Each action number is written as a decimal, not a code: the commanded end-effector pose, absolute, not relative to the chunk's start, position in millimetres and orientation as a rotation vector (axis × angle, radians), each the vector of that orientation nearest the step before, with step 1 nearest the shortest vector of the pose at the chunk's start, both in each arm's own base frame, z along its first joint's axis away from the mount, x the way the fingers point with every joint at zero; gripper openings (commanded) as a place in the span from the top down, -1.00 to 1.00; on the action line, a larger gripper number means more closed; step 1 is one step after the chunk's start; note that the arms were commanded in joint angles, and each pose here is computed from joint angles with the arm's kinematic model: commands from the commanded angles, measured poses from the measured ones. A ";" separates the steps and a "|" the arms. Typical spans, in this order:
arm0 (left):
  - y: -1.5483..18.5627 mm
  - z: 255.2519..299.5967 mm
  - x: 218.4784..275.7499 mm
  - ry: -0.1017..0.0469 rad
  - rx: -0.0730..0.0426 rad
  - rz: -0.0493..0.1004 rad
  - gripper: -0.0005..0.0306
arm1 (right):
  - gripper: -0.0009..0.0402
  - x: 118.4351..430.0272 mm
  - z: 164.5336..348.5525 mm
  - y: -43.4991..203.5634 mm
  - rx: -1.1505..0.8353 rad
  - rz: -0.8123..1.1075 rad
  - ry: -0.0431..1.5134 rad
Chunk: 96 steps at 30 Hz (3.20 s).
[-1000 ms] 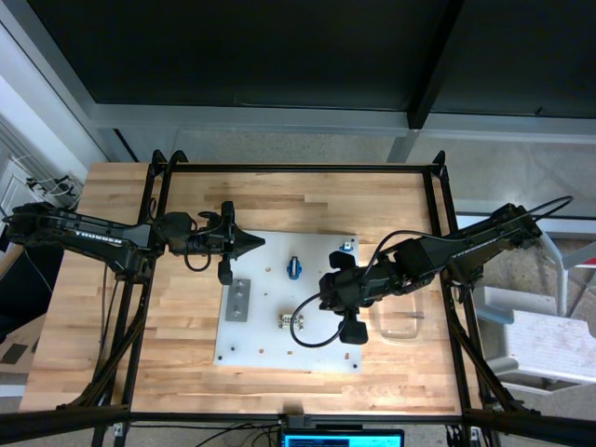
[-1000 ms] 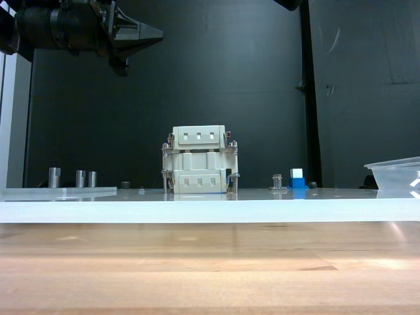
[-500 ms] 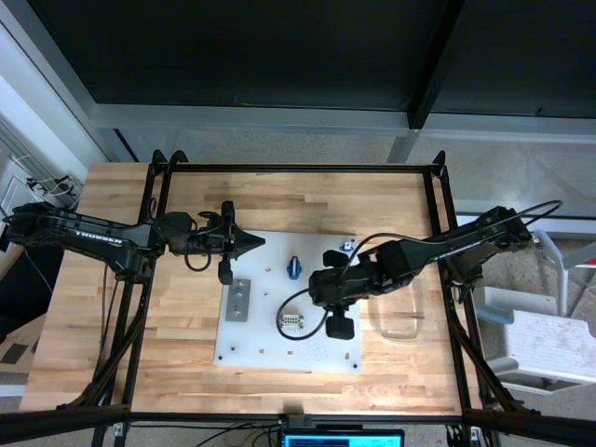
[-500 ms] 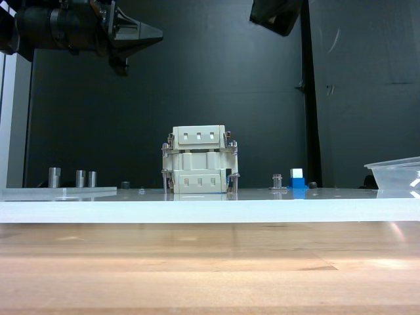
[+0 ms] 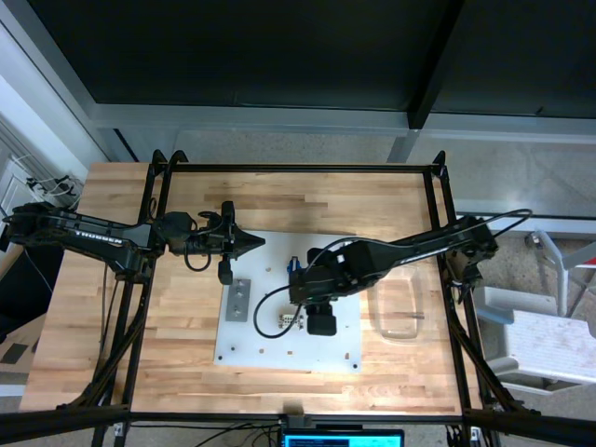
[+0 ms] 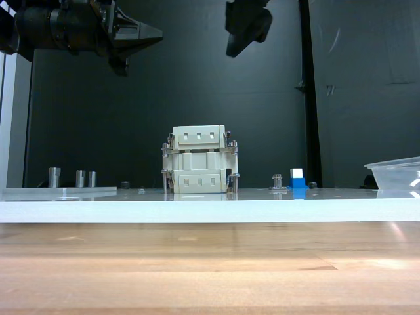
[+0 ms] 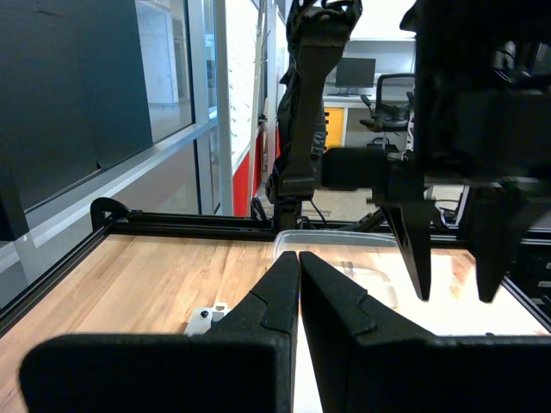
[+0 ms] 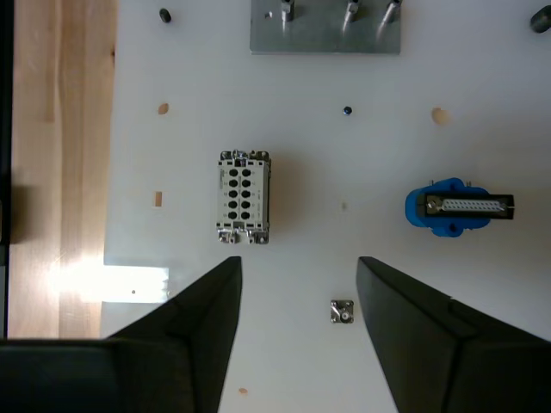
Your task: Remove the HAN10-E connector and place it in the container
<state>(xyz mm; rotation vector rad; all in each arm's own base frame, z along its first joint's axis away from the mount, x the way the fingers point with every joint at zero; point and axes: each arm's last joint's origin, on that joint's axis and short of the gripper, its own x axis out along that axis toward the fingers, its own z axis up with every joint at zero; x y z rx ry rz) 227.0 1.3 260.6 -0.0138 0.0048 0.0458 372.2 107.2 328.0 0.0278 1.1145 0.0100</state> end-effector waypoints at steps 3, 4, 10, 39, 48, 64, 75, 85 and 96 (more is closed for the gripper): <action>1.4 260.7 227.1 0.005 -0.014 0.046 0.96 | -0.16 391.3 322.5 108.9 0.008 0.001 1.176; 1.4 260.8 227.1 0.004 -0.014 0.046 0.96 | -0.19 393.8 321.8 109.5 -0.001 0.003 1.187; 1.4 260.8 227.1 0.004 -0.014 0.046 0.97 | -0.29 410.8 313.3 113.8 -0.017 0.010 1.223; 1.4 260.7 227.1 0.005 -0.014 0.046 0.96 | -0.34 441.7 265.0 127.7 0.027 0.027 1.325; 1.3 260.7 227.1 0.004 -0.014 0.046 0.96 | -0.34 444.3 258.2 131.1 0.023 0.031 1.331; 1.3 260.6 227.1 0.005 -0.014 0.045 0.96 | -0.34 447.4 236.3 135.9 0.016 0.032 1.353; 1.4 260.7 227.1 0.005 -0.014 0.046 0.96 | -0.29 447.8 229.7 137.4 0.018 0.041 1.354; 1.3 260.7 227.1 0.005 -0.014 0.045 0.96 | -0.13 448.1 227.7 137.5 0.017 0.043 1.353; 1.4 260.6 227.1 0.005 -0.014 0.046 0.96 | 0.33 448.0 227.9 137.5 0.020 0.041 1.353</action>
